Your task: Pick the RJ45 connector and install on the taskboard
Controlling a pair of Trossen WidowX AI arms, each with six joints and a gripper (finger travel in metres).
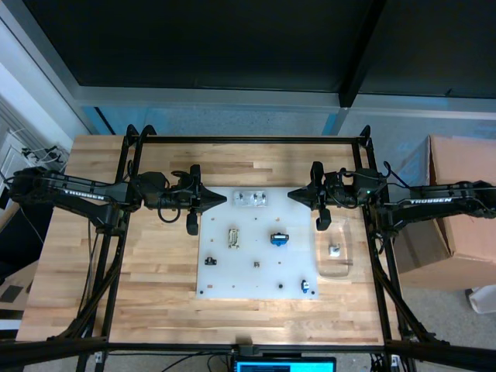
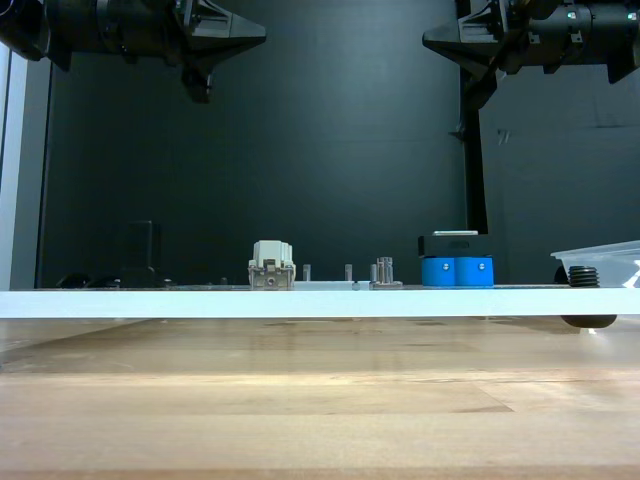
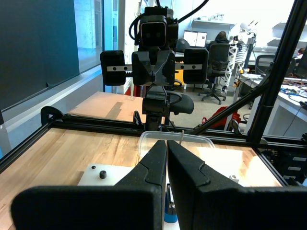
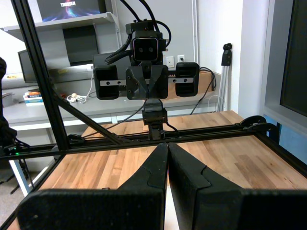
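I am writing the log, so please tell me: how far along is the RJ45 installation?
Nothing looks done yet. The RJ45 connector lies free in the clear tray, right of the taskboard. Nothing is in hand: left gripper and right gripper hang shut and empty above the board's far corners. Picking and seating are left.

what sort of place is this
Probably a robotics lab: left hand and right hand, both shut, hover over a white task board on a wooden table; monitors and office chairs stand behind.
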